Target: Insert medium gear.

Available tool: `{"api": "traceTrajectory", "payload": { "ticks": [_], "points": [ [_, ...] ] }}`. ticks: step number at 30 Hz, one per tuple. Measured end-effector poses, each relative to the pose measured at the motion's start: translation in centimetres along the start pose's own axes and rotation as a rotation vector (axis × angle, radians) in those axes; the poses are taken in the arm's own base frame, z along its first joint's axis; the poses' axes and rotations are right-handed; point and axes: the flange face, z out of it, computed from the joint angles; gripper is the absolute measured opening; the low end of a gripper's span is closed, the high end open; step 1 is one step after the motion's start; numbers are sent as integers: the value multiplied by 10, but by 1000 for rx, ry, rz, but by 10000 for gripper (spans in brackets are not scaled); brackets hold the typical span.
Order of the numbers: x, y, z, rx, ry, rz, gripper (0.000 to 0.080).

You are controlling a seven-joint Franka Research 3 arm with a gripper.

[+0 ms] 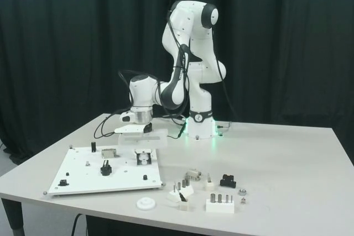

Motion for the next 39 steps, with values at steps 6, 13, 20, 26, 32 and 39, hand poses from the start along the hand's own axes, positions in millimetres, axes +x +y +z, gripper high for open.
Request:
{"api": "traceTrajectory", "payload": {
  "ticks": [6, 13, 20, 26, 32, 39],
  "points": [
    [0, 0, 1, -1, -3, -14, 396],
    [1, -1, 4, -7, -11, -45, 396],
    [3, -2, 10, -14, -20, -57, 396],
    [4, -2, 10, -13, -24, -59, 396],
    [4, -2, 10, -12, -26, -58, 396],
    [4, -1, 10, -5, -26, -37, 396]
  ]
}}
